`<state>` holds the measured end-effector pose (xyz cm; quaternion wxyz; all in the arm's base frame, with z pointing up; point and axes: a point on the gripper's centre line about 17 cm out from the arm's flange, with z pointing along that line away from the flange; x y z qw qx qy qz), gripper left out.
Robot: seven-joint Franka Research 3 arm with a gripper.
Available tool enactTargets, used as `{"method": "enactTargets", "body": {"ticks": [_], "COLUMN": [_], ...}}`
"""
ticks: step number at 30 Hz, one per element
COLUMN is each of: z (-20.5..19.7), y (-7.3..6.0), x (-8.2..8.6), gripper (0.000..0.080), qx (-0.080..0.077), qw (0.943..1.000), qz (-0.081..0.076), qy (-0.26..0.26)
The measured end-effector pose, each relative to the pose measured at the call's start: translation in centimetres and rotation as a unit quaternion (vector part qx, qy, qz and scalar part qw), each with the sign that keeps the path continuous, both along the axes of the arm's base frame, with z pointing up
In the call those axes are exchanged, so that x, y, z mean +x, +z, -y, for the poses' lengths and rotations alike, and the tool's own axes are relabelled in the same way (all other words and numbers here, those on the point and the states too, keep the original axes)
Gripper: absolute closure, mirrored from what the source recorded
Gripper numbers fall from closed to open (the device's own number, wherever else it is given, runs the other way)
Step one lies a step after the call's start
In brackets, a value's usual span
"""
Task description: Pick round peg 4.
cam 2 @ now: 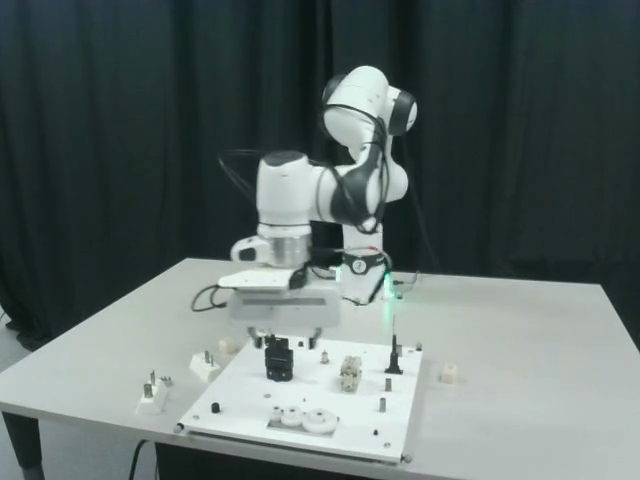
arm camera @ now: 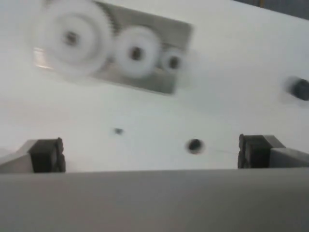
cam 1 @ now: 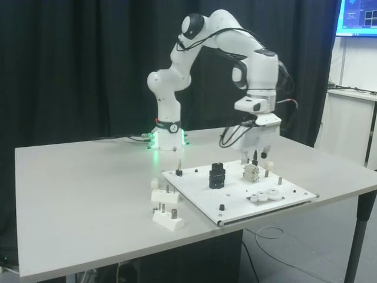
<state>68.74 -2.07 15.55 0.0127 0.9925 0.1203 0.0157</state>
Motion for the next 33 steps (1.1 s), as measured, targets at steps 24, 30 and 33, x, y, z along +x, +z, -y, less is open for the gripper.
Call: {"method": "enactTargets", "body": {"ticks": [24,30,33], "z": [13.4,15.7,16.7], "y": [0.2,-0.1,-0.5], "x": [-1.9,-2.4,-2.6], "gripper": [0.0003,0.0003,0.0003], "qx": [-0.002,-0.002,-0.004], "qw": [0.9995,0.9994,0.9994], "qz": [-0.007,-0.007,-0.006], "qy": [0.032,0.034,0.032]}}
